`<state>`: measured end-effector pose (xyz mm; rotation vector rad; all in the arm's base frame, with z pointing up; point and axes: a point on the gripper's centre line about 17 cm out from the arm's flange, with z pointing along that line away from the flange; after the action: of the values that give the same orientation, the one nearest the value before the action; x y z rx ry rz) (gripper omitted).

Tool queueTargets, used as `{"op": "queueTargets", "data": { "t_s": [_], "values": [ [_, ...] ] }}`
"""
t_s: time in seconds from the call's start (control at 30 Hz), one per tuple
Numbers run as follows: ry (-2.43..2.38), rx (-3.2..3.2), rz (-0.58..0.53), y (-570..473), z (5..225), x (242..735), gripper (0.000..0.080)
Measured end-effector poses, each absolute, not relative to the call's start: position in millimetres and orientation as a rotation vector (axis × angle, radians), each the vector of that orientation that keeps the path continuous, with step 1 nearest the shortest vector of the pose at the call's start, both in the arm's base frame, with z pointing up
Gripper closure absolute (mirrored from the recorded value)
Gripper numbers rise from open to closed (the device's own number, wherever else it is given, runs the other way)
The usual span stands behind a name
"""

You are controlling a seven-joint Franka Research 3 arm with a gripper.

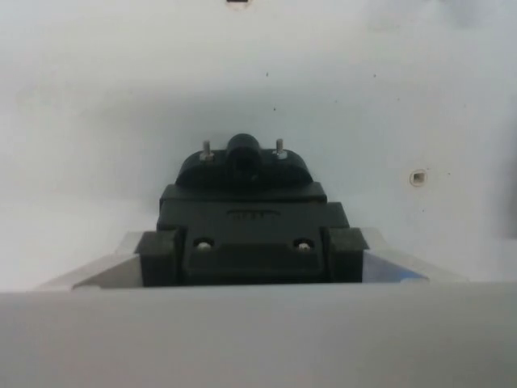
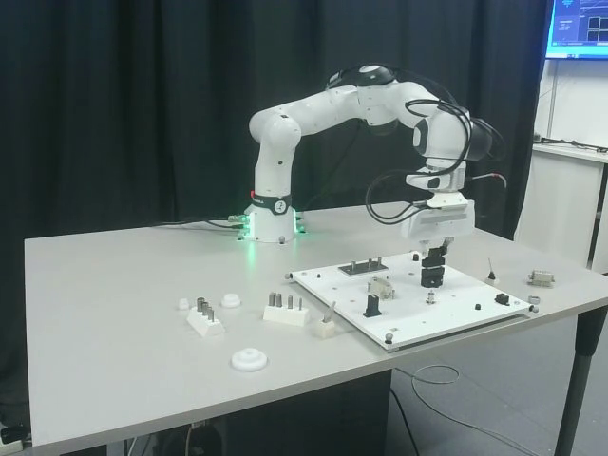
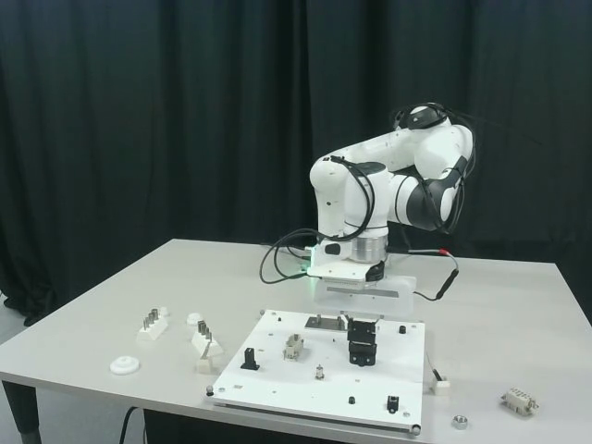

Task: Insert D-SUB.

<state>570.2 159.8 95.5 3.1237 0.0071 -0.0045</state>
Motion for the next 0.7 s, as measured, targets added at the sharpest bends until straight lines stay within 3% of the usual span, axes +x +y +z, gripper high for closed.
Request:
{"op": "queueTargets", "data": {
  "t_s": [0.7],
  "values": [
    [0.061,3.133,-0.032,159.4,95.6,566.0,0.0421]
  ]
}}
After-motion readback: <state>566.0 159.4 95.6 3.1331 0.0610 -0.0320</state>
